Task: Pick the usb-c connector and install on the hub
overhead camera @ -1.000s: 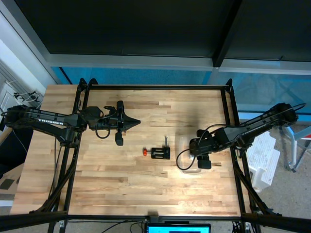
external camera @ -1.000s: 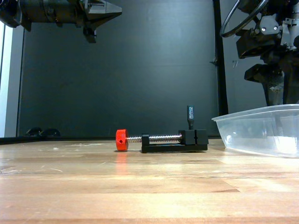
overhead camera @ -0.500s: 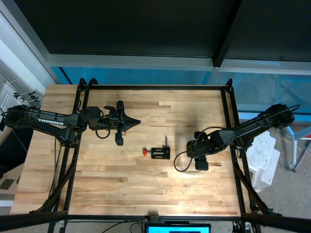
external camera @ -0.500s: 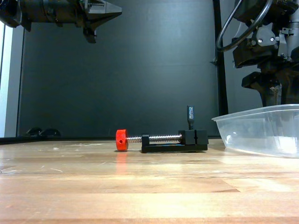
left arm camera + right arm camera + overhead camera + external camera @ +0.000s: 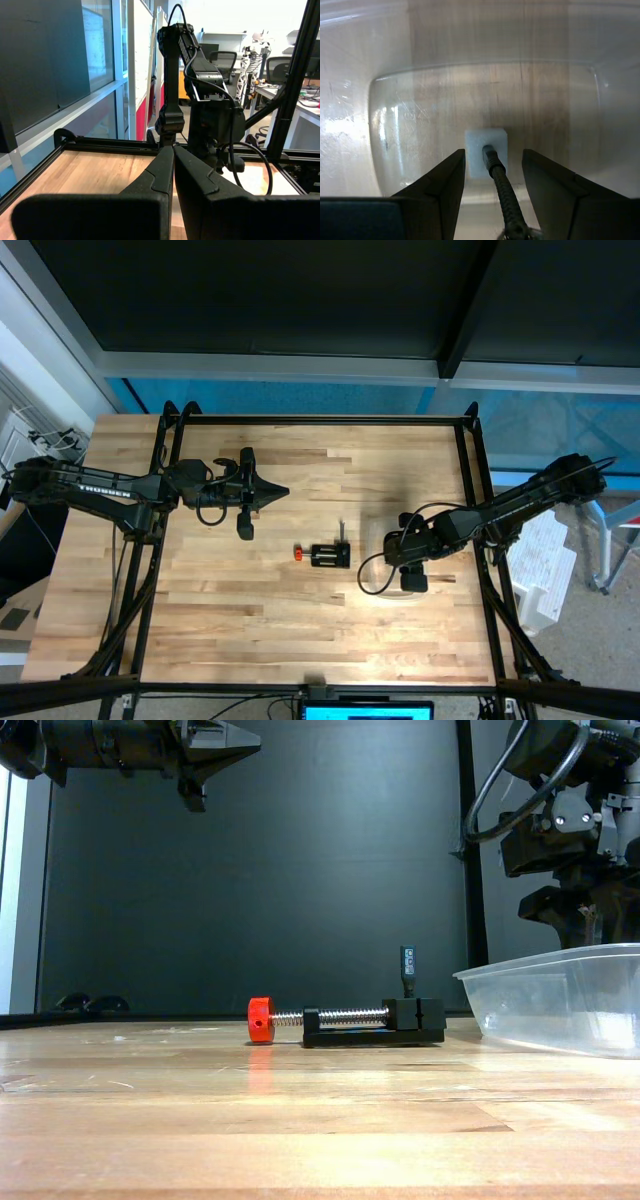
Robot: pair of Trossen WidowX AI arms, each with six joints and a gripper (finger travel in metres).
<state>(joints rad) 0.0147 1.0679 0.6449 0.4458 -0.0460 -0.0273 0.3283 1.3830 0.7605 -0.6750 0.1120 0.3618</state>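
Two fingers [image 5: 445,185] of my right gripper [image 5: 493,154] stand wide apart above the floor of the clear tray [image 5: 530,1005], holding nothing. The usb-c connector [image 5: 488,149] lies between them on a white square piece [image 5: 474,150], its braided cable [image 5: 504,192] running toward me. If I close off-centre, I judge I could pinch the cable or the square instead. The hub [image 5: 375,1020] sits outside the tray, near its wall. My left gripper [image 5: 172,148], fingers pressed together, hovers well apart from the tray. The table [image 5: 200,1120] is bare wood, with a dark wall beyond.

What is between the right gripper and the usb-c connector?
Nothing visible. The right gripper, open, hangs over the clear tray, aimed at the usb-c connector on its white square piece; left gripper, shut, is parked high at left.
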